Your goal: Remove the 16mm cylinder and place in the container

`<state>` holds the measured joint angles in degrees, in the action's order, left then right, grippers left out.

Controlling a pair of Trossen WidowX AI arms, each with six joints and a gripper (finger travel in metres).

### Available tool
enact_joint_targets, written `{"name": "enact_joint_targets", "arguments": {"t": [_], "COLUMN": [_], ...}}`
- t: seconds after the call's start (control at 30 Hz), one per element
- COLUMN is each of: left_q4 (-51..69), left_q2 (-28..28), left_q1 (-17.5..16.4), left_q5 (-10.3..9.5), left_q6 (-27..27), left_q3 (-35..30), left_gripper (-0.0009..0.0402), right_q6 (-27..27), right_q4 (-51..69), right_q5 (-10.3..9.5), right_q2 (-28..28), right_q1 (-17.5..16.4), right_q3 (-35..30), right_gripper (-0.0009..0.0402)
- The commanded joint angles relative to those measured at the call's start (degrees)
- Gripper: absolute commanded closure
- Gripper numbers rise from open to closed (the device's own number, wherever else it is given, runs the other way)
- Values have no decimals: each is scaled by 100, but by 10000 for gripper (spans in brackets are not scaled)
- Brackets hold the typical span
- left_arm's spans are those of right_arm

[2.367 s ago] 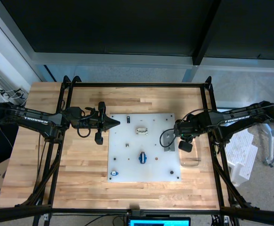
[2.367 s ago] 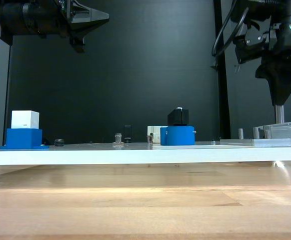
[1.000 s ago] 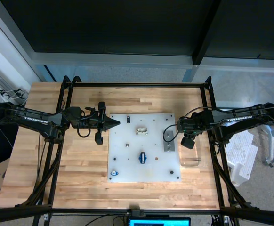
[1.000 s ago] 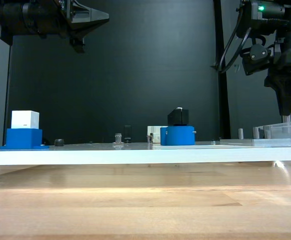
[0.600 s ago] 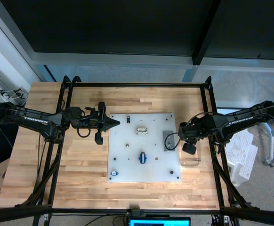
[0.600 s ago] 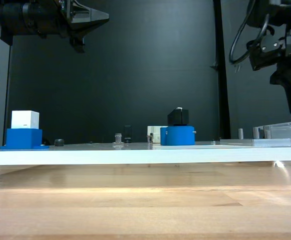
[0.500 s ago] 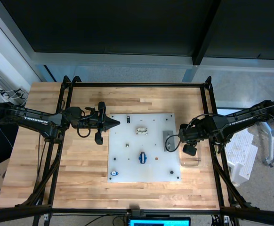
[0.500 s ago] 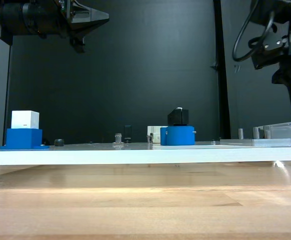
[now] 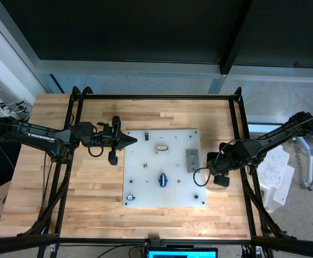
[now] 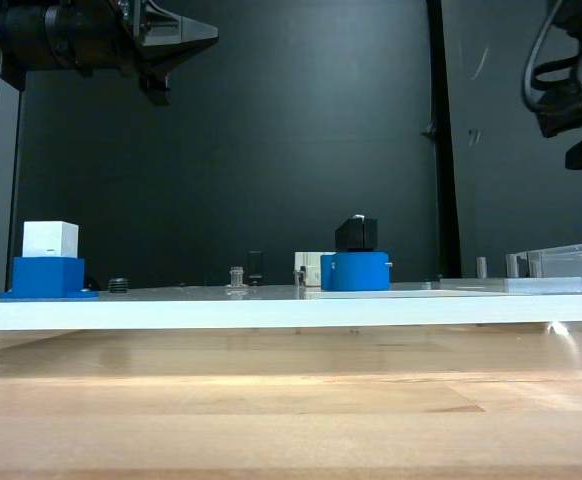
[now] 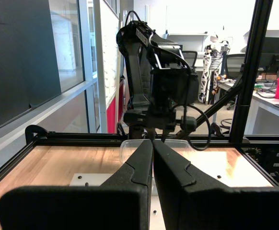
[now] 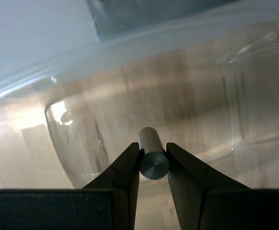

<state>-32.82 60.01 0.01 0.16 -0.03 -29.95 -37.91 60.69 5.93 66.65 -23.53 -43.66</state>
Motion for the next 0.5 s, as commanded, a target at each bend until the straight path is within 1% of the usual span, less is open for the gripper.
{"name": "enact_joint_targets", "arguments": {"t": [0.03, 0.13, 0.23, 0.33, 0.5], "left_q4": [-2, -2, -2, -2, -2], "left_q2": [0, 0, 0, 0, 0], "left_q1": [-2, 0, 0, -2, 0], "left_q5": [2, 2, 2, 2, 2], "left_q6": [0, 0, -2, 0, 0], "left_q3": [0, 0, 0, 0, 0], "left_gripper": [393, 393, 393, 393, 393], "right_q6": [-4, -2, -2, -11, -46], "right_q4": [-37, -37, -37, -39, -107], "right_q5": [4, 7, 7, 2, -2], "right_q2": [61, 61, 61, 61, 61], "right_q1": [-57, -63, -70, -74, -76], "right_q3": [37, 46, 46, 46, 46], "right_gripper": [341, 338, 319, 284, 214]}}
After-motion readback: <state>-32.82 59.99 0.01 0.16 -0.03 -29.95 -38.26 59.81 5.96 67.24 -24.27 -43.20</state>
